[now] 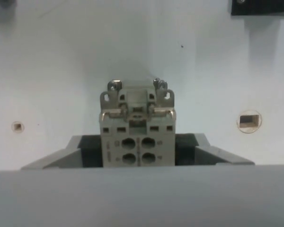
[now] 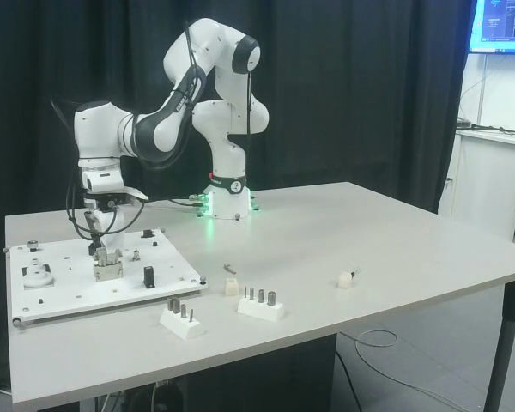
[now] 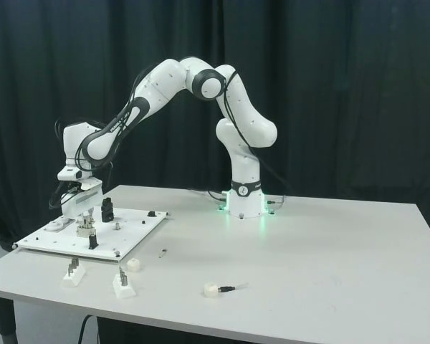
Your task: Insert waterproof.
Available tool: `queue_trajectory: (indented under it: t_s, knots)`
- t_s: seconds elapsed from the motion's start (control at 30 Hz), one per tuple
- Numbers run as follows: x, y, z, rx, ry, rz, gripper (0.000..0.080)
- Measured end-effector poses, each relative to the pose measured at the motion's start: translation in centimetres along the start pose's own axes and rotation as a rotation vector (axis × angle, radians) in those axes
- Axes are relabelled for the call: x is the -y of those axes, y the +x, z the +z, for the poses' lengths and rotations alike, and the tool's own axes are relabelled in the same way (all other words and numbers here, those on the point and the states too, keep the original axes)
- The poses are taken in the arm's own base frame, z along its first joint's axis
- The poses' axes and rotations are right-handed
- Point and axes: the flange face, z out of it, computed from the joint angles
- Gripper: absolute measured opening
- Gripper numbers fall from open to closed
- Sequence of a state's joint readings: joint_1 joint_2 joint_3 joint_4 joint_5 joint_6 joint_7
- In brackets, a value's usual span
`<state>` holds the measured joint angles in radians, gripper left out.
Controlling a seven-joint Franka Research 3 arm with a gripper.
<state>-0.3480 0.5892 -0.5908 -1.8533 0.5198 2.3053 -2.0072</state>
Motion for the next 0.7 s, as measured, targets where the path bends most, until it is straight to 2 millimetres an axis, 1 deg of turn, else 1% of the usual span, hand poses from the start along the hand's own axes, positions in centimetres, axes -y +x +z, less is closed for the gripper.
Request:
queue_trajectory:
  t_s: [0.33,0.7]
  knots:
    - [-0.02,-0.02,0.01,0.002,0.0,-0.001,0.0312]
    - [-0.17,0.03,0.47,0.009,0.003,-0.001,0.0312]
